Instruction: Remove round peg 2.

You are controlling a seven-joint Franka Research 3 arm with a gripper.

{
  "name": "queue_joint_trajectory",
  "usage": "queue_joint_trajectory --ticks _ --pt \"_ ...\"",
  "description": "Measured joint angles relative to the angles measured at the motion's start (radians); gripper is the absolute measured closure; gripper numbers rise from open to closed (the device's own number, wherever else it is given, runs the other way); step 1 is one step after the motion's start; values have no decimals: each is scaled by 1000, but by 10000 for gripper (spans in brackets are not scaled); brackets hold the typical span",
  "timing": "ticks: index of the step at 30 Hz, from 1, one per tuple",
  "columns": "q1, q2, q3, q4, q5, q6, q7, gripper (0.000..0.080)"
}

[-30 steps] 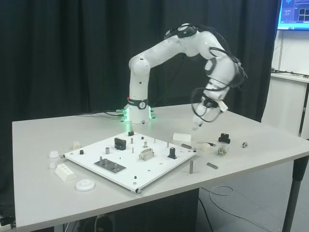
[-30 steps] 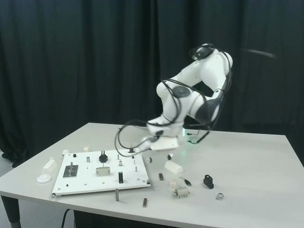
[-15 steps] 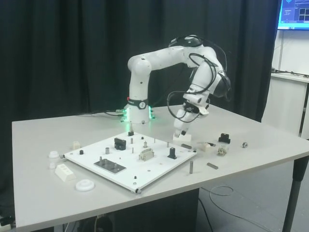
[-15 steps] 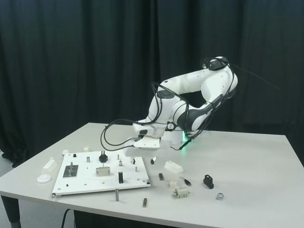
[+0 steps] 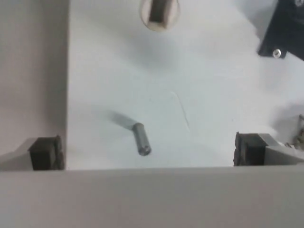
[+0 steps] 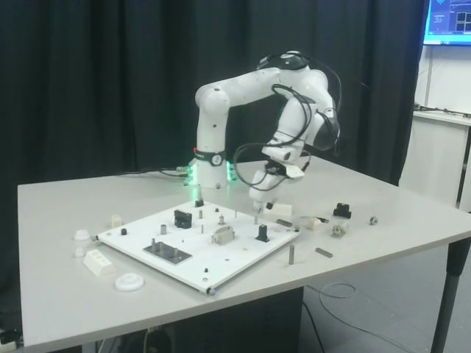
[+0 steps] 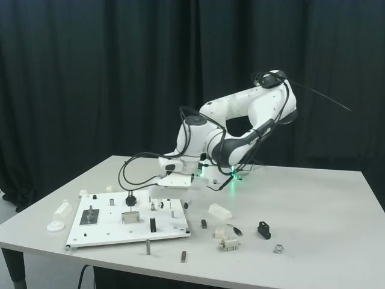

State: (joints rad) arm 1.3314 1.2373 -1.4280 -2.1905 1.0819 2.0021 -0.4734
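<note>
Look at your claw (image 5: 147,152) in the wrist view first: its two black-padded fingertips (image 5: 46,153) stand wide apart, one at each side of the picture, and nothing sits between them or touches them. It holds nothing and hangs above the white flat assembly board (image 5: 209,109). One fingertip sits over the grey table (image 5: 28,71) just past the board's straight edge; the other is over the board itself.

Between the fingertips you see a small grey metal round peg (image 5: 141,138), a smooth, slim cylinder with a dull shine. It stands in the board, seen at a slant from above, and throws a soft shadow across the matt white surface. The claw is not touching it. Farther on, a second stubby grey peg in a pale round seat (image 5: 159,11) shows at the picture's margin, and a black angular block with a small bright screw (image 5: 282,33) sits at one corner.

In the first room view, your white robot arm (image 6: 243,81) bends down from its base, and the claw (image 6: 257,207) hovers over the far edge of the board (image 6: 199,246), above a thin grey peg (image 6: 255,218) there. The second room view shows the same: the claw (image 7: 178,194) low over the board's (image 7: 120,232) near-right part. Loose parts lie on the table beside the board: a white rectangular block (image 7: 220,211), a black small bracket (image 7: 263,229), and a grey short pin lying flat (image 7: 183,256).
</note>
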Motion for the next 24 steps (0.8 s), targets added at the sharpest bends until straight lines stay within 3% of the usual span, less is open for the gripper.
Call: queue_joint_trajectory --ticks 14,24 --pt "-66 0 -27 -7 123 -92 -62 3" --pt "-82 4 -33 -15 148 -156 -100 3"
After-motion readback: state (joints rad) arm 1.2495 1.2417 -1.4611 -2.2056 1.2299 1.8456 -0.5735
